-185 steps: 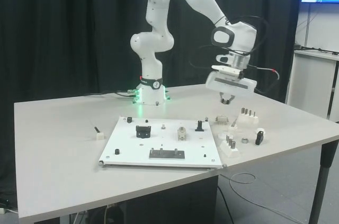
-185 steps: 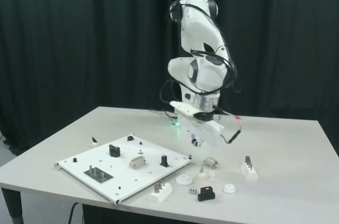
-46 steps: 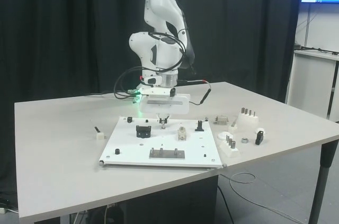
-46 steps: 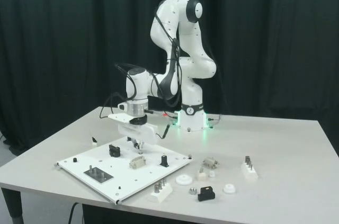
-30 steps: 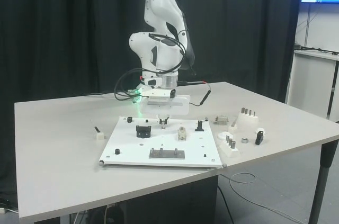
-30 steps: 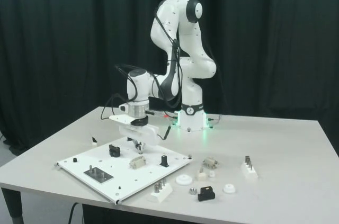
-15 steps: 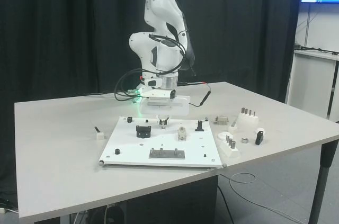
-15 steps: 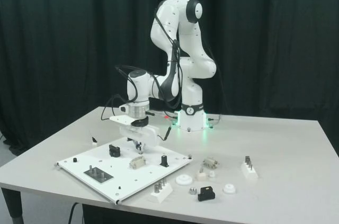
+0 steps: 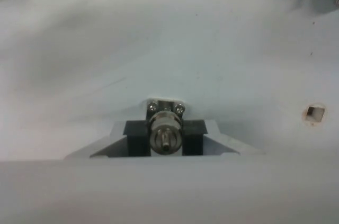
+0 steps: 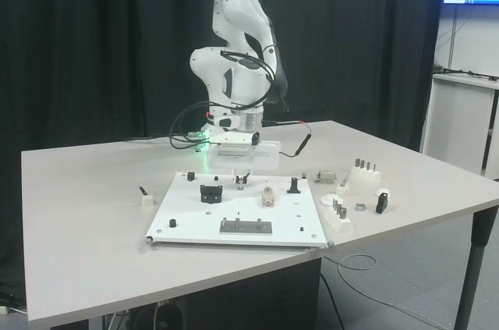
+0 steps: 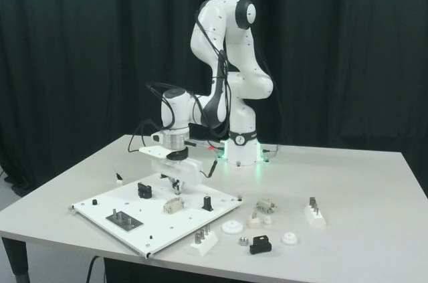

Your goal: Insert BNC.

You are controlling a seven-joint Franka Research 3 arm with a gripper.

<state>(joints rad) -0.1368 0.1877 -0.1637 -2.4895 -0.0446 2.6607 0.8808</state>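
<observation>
Item: BNC connector (image 9: 164,131), small metal barrel, judged light, rigid, smooth-sided; best pinched across its barrel. Location: upright on the white board (image 10: 234,209), directly under the hand (image 10: 241,179). Hand state: cannot tell whether clenched or released.

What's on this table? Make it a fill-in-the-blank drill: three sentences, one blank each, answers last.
1. The gripper hangs above the BNC connector, low over a flat ____ board on the grey table.
2. The light at the arm's base glows ____.
3. The curtain behind the arm is ____.

Missing words: white; green; black.
</observation>
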